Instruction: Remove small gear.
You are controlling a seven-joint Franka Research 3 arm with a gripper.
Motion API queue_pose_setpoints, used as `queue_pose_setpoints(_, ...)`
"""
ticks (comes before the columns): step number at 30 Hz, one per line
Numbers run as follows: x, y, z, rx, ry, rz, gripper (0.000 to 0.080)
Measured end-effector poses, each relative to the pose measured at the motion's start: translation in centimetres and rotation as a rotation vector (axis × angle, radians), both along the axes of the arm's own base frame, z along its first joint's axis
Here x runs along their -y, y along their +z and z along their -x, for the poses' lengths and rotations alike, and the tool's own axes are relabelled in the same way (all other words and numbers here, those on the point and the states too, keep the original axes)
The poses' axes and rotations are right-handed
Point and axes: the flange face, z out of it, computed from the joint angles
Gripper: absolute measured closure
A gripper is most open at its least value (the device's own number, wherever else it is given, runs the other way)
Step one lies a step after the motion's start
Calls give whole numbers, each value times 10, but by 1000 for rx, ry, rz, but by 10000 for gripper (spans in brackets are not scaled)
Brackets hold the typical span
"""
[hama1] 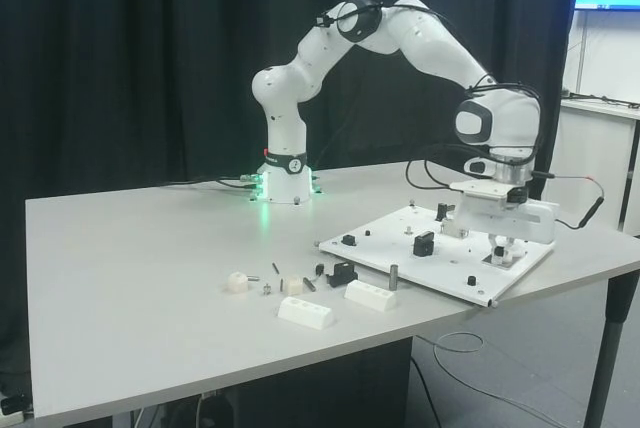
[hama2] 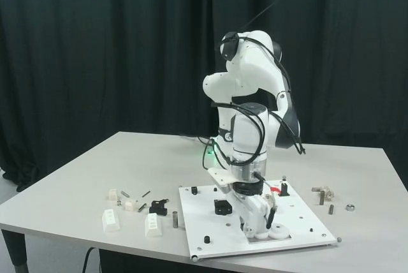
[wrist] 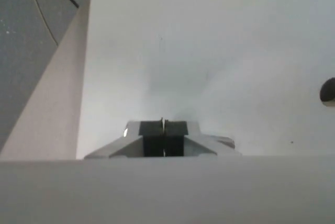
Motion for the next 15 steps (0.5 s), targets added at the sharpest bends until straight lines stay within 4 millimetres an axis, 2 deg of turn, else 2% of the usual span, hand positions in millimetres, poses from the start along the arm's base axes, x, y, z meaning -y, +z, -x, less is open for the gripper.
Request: queue_pose_setpoints(15,-5,22,-7,-32,35,-2,801)
